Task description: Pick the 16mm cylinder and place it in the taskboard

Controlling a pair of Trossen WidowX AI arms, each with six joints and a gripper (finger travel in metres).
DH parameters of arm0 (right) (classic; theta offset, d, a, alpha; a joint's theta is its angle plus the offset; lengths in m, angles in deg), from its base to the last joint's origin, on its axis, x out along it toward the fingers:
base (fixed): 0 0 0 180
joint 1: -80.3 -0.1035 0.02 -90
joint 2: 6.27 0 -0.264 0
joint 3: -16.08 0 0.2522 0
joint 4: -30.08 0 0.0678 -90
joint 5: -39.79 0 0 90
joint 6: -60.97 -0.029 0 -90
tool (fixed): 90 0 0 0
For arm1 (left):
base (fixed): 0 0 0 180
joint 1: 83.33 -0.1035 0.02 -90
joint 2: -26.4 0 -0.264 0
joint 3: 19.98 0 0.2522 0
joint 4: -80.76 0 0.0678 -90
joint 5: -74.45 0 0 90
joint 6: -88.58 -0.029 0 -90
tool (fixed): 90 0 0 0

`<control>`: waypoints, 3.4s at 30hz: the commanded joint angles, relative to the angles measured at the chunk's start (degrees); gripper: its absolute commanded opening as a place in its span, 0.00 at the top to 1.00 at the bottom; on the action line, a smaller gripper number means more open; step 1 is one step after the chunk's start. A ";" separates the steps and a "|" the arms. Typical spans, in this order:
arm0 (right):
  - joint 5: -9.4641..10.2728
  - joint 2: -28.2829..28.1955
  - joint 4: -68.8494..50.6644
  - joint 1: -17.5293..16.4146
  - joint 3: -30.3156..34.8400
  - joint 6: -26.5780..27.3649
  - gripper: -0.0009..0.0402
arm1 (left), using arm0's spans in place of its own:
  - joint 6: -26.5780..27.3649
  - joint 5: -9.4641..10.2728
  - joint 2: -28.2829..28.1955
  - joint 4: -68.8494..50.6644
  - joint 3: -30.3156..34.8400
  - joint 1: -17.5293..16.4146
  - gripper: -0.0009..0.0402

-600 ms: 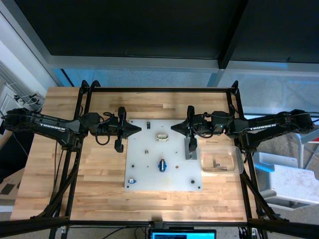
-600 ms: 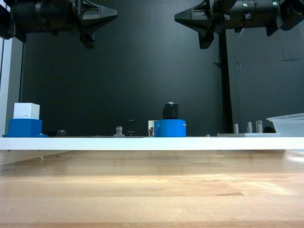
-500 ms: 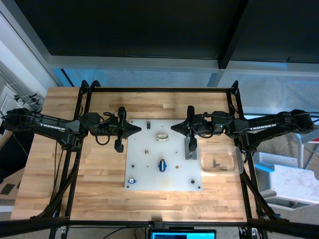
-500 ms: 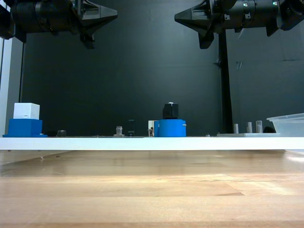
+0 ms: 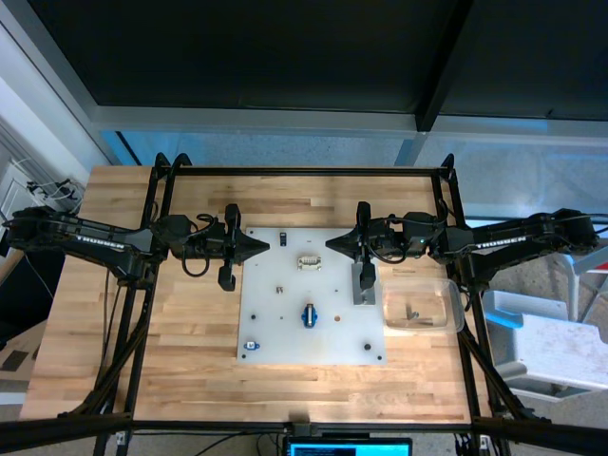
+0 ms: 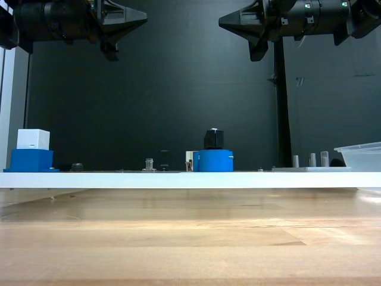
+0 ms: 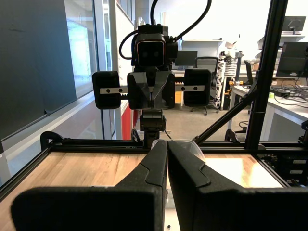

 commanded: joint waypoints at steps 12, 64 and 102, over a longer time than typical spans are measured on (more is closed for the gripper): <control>1.03 0.20 -13.81 -0.13 4.28 -4.26 0.98 | -0.02 -0.02 0.00 0.00 0.00 0.00 0.98; 0.94 0.20 -92.32 -10.99 21.24 -24.24 0.98 | -0.02 -0.02 0.00 0.00 0.00 0.00 0.98; 0.20 0.31 -102.71 -30.32 19.63 -41.22 0.95 | -0.02 -0.02 0.00 0.00 0.00 0.00 0.98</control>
